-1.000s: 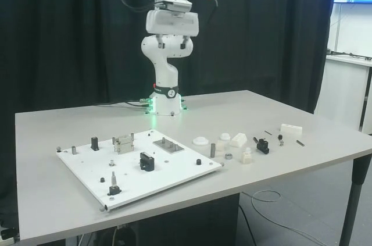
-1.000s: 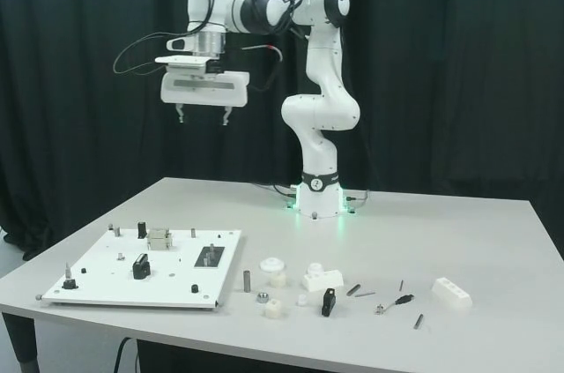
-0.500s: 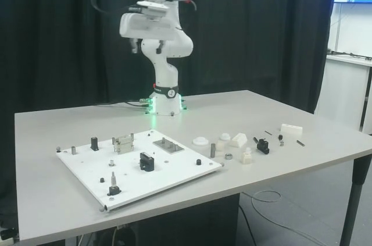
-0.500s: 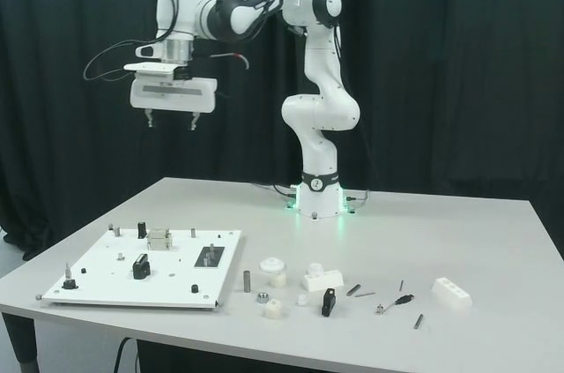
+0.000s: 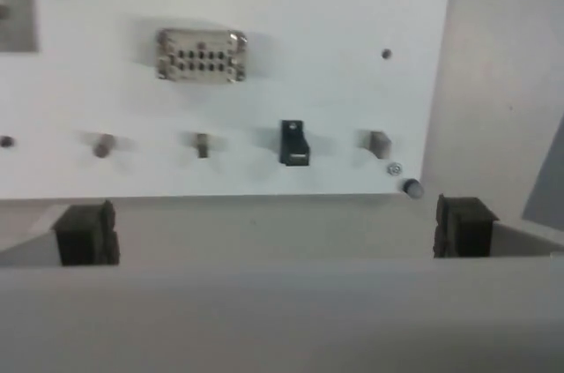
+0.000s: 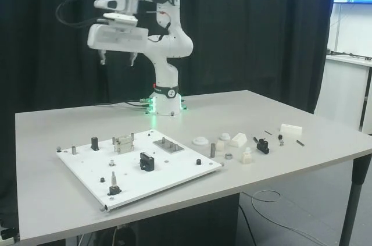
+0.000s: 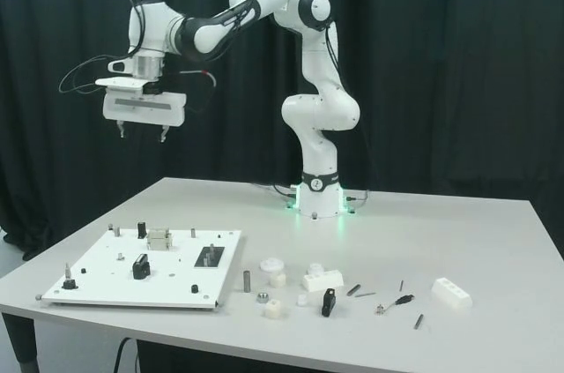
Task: Remove square peg 4.
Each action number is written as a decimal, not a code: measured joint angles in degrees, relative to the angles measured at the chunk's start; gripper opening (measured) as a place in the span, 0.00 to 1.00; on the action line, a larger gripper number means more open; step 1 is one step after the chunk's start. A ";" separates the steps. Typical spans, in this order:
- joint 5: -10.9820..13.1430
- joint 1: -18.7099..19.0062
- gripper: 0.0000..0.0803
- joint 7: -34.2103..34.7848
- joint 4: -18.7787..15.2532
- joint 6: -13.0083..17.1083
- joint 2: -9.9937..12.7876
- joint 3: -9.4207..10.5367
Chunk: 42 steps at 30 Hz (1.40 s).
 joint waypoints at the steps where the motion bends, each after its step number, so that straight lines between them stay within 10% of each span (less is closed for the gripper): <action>1: 0.39 0.00 1.00 -0.40 0.13 0.33 0.56 -0.54; 20: 10.74 -0.72 1.00 -11.07 3.06 6.64 13.05 -8.88; 42: 23.56 -7.58 1.00 -27.27 9.93 8.11 27.67 -9.61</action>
